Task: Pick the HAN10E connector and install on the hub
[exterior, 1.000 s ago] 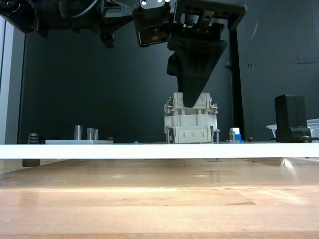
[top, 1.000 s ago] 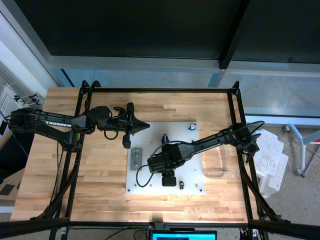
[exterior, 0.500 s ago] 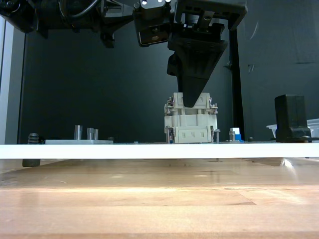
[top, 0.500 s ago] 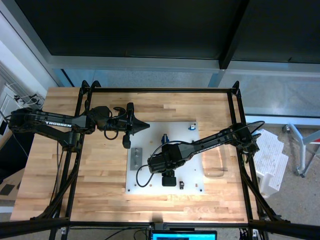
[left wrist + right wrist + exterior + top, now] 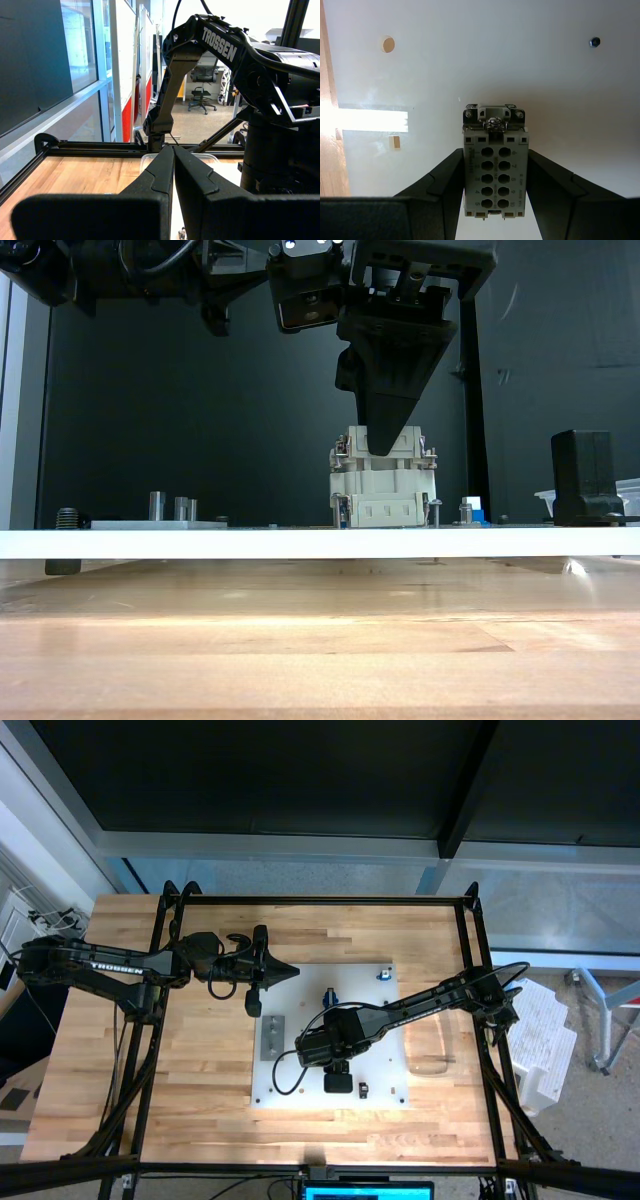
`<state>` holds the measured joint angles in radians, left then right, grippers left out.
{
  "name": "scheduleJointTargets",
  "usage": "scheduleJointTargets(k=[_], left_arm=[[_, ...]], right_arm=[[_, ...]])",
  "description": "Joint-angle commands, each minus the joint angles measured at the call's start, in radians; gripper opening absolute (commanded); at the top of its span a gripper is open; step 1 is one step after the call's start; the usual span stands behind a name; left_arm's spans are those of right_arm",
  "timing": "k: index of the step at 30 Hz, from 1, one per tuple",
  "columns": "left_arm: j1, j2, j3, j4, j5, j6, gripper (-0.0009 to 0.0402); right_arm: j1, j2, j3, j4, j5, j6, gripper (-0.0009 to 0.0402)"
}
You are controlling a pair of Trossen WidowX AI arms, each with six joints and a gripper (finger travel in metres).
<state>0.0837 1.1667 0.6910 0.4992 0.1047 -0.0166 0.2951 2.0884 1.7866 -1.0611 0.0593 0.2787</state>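
The HAN10E connector [image 5: 495, 175], a light beige block with two rows of contact holes and a metal screw end, sits between the fingers of my right gripper [image 5: 495, 152], which is shut on its two long sides. In the low view the connector [image 5: 415, 452] rests squarely on top of the beige hub [image 5: 385, 502] on the white board, with the right gripper [image 5: 385, 445] pointing straight down onto it. From above, the right gripper [image 5: 338, 1070] hides both parts. My left gripper [image 5: 285, 972] is shut and empty, parked above the board's far left corner; its fingers [image 5: 167, 170] are pressed together.
The white task board [image 5: 300, 1095] carries a grey metal block with two holes [image 5: 271, 1040], a blue upright connector [image 5: 328, 995] and a small black part [image 5: 364, 1090]. A clear container [image 5: 430, 1050] lies off the board's right edge. Black frame rails surround the table.
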Motion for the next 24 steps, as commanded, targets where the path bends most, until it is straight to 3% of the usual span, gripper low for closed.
scheduleJointTargets(k=[1, 24], left_arm=[[0.0, 0.0, 0.0, 0.0, 0.0, 0.0, 0.0], [0.0, 0.0, 0.0, 0.0, 0.0, 0.0, 0.0]], right_arm=[[0.0, -0.002, 0.002, 0.001, 0.001, 0.0, 0.0147], [0.0, -0.037, 0.002, -0.003, 0.002, 0.004, 0.0146]])
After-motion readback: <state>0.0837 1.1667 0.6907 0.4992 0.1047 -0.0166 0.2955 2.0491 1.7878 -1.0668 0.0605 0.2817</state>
